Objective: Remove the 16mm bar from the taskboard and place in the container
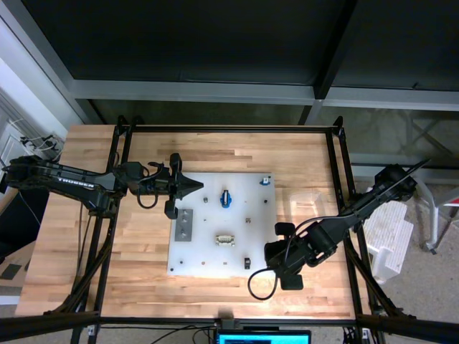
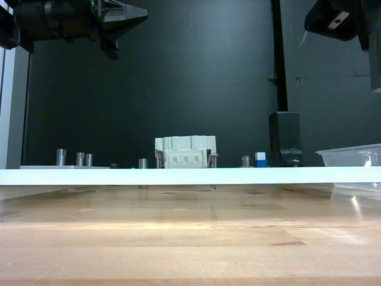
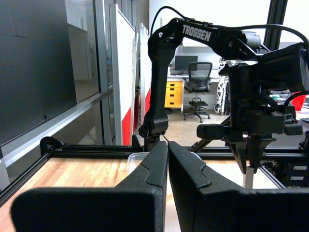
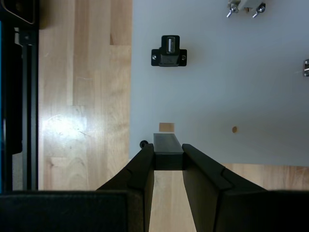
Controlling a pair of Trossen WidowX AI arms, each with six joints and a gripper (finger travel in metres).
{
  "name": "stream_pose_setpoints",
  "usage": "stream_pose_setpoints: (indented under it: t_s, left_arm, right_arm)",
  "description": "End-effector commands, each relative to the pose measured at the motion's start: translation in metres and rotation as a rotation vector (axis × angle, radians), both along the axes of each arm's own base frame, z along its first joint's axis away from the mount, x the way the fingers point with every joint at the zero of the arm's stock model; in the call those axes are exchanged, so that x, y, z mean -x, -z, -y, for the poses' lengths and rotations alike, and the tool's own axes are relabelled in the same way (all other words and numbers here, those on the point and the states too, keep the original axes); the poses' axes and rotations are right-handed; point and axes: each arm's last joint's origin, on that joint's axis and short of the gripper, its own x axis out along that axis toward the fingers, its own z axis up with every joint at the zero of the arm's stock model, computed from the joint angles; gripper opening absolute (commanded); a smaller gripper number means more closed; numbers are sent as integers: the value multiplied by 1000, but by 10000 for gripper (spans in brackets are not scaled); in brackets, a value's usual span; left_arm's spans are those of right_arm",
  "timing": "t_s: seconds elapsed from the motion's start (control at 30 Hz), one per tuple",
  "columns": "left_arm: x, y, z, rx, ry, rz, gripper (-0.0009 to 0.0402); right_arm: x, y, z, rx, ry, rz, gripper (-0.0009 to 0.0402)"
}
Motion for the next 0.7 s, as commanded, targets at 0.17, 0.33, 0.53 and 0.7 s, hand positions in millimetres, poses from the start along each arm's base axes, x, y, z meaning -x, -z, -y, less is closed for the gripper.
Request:
stream_pose_setpoints:
  t_s: [0.17, 0.33, 0.53, 0.7]
  left_arm:
    - [0, 0, 0, 0, 0, 0, 0]
    - [0, 0, 0, 0, 0, -1, 0]
    - [0, 0, 0, 0, 0, -1, 0]
    - [0, 0, 0, 0, 0, -1, 0]
  right_arm:
    - [1, 0, 2, 6, 6, -5, 4]
    - [6, -2, 19, 17, 39, -15, 4]
    - [22, -6, 45, 26, 85, -3, 4]
    - [44, 0, 71, 25, 144, -11, 4]
